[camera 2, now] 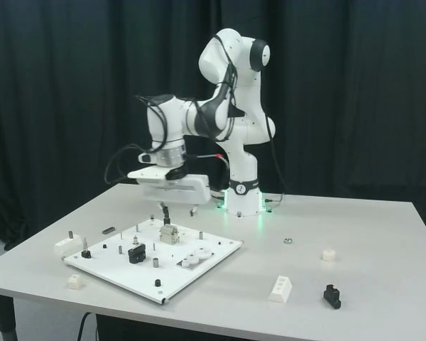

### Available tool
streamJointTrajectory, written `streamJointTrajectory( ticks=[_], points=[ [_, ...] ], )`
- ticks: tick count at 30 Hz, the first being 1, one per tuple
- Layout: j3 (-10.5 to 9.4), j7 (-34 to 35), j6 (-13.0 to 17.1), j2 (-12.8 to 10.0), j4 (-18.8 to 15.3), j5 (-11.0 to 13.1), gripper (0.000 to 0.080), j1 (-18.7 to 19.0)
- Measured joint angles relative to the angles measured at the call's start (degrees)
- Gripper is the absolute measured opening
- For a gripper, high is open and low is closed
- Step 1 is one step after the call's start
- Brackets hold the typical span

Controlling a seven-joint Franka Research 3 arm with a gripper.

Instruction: Pick bolt 4.

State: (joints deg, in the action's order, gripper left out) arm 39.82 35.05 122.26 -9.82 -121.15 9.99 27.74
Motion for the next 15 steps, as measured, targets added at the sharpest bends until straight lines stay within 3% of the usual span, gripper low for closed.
streamJointTrajectory(
  ticks=[6, 15],
  points=[
    [-1.34, 4.31, -2.21, 0.87, -0.29, 0.02, 0.08, 3.57],
    [-5.59, 9.56, -4.98, 2.13, -0.57, 0.01, 0.08, 7.98]
  ],
)
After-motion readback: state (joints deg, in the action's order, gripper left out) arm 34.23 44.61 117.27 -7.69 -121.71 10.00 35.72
